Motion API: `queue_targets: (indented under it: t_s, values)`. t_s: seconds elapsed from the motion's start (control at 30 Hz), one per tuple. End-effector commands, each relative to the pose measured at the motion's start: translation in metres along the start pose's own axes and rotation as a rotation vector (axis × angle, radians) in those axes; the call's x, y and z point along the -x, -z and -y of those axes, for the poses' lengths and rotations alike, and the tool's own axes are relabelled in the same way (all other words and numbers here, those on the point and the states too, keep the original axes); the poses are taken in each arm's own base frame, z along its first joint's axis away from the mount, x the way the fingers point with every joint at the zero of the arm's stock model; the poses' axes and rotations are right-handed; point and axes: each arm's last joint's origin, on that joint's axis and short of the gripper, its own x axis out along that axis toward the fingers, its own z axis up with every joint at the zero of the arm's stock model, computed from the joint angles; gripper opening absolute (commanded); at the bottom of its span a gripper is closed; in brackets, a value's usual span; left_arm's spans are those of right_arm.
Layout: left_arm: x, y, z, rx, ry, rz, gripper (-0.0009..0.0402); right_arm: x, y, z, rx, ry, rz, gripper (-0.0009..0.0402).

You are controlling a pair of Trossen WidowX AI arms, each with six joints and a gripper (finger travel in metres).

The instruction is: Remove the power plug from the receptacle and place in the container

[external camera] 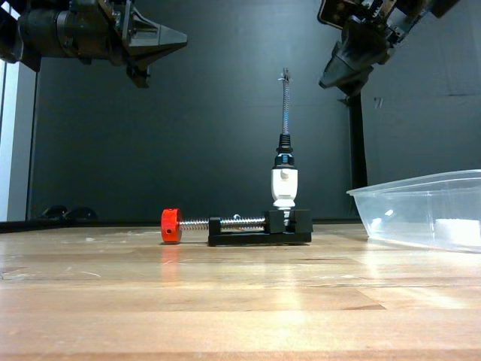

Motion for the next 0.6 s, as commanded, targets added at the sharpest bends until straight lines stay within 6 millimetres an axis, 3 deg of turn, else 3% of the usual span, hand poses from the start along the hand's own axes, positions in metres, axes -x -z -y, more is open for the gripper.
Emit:
queue_targets:
  t_s: [0.03,0.17,0.6]
  values:
    - [0.000,0.000,0.000,0.000,0.000,0.000,0.0000,-0.007,-0.005,-0.003,0.011,0.016,-0.080,0.0004]
    - [0.000,0.000,0.000,0.000,0.000,0.000,0.0000,-0.017,-0.010,-0.008,0.034,0.069,-0.166,0.0036]
    - [0.000,0.000,0.000,0.000,0.000,0.000,0.0000,-0.054,-0.026,-0.028,0.068,0.123,-0.299,0.0209]
